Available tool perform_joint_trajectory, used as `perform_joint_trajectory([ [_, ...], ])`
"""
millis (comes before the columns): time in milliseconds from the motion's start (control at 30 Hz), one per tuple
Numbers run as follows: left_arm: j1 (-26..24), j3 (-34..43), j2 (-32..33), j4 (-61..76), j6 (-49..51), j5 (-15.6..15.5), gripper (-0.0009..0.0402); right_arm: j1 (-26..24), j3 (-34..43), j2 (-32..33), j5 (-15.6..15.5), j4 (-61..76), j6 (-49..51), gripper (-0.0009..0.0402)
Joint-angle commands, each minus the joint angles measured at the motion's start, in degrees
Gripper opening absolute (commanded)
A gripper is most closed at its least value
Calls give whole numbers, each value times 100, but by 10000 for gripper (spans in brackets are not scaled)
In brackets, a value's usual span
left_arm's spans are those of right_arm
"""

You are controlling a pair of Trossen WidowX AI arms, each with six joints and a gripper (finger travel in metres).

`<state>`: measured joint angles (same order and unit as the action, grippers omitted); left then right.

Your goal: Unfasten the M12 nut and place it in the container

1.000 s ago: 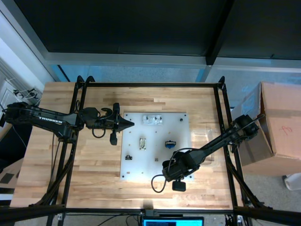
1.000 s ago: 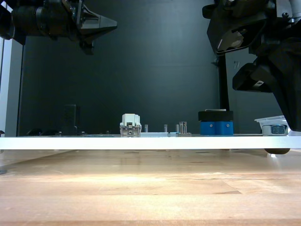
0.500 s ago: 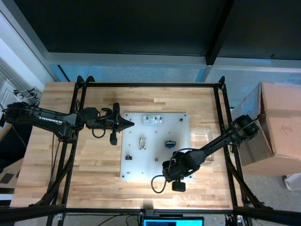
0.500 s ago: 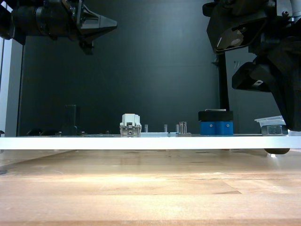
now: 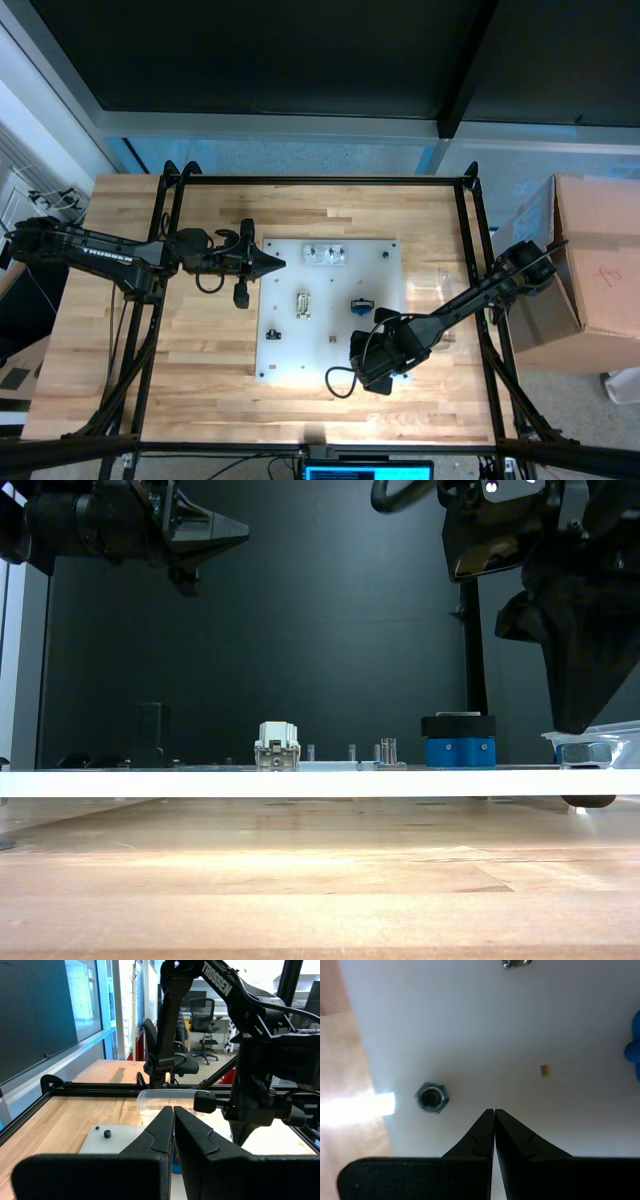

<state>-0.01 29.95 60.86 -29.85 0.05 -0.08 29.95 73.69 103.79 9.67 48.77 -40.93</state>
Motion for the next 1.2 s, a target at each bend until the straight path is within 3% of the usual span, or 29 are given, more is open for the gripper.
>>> perform_joint_trajectory([
  [33,0,0,0,-2,-2,2,0,9,127,-76,-520,20,116,0],
  [200,2,0,0,-2,-2,2,0,7,455,-83,-1250,15,131,0],
  [333,0,0,0,-4,-2,2,0,9,540,92,-1403,-26,201,0],
  [633,0,0,0,0,-2,2,0,7,527,557,-1370,-221,219,0],
  [1200,0,0,0,-2,-2,2,0,-11,402,560,-1010,-238,219,0],
])
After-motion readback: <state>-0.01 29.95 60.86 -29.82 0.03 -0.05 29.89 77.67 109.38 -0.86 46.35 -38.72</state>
